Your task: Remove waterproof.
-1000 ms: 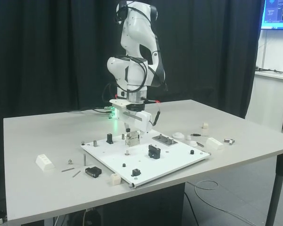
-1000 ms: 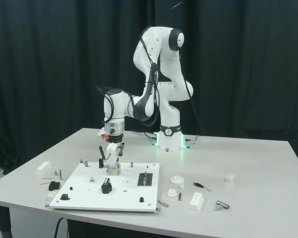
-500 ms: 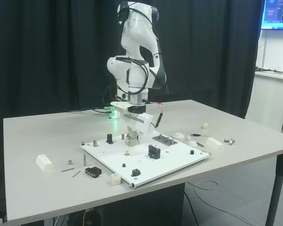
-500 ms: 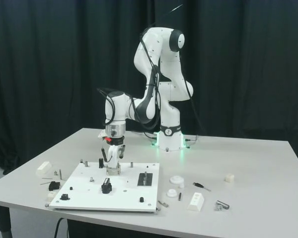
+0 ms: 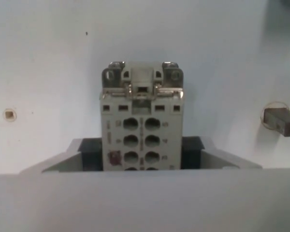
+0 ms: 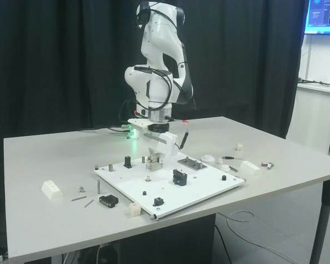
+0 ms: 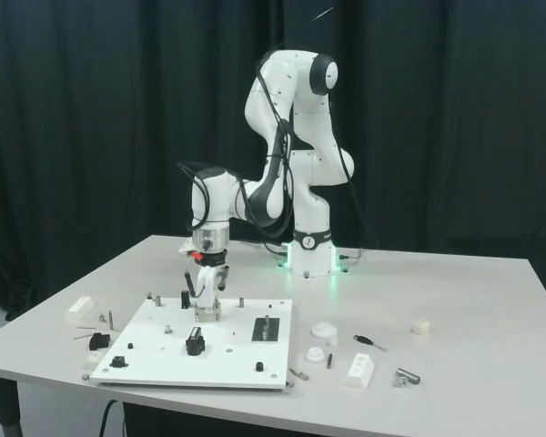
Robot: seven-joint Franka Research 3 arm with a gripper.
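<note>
A: What is different from one second ago?

B: The claw (image 6: 154, 157) has come lower and turned. Before, it hung a little above the waterproof connector (image 6: 153, 161); now it is right over it, almost touching its top (the gap is too small to judge). The things on the desk (image 6: 38, 159) lie as before.

A: And where is the connector?

B: It stands upright on the white board (image 6: 203, 184), near the back edge of the board, between a small black block (image 6: 127, 161) and a grey flat plate (image 6: 190, 163).

A: What does the wrist view give that the room views do not?

B: It shows the connector (image 5: 142, 121) from close: a grey body with rows of round holes and a metal latch on one end, sitting in a dark socket. A small peg (image 5: 282, 121) stands just beside it on the board. The room views show the white arm (image 7: 291, 118) bent over the board, but no such detail.

A: Are the fingers of the claw apart or together?

B: I cannot tell. In both room views they are too small, and the wrist view does not show them clearly.

A: How much room is there for moving?

B: The board (image 7: 164, 364) lies near the front edge of the desk (image 7: 473, 300). Above the connector only the arm is there. Small white parts (image 7: 324, 330) lie on the desk beside the board, well apart from the connector.
</note>
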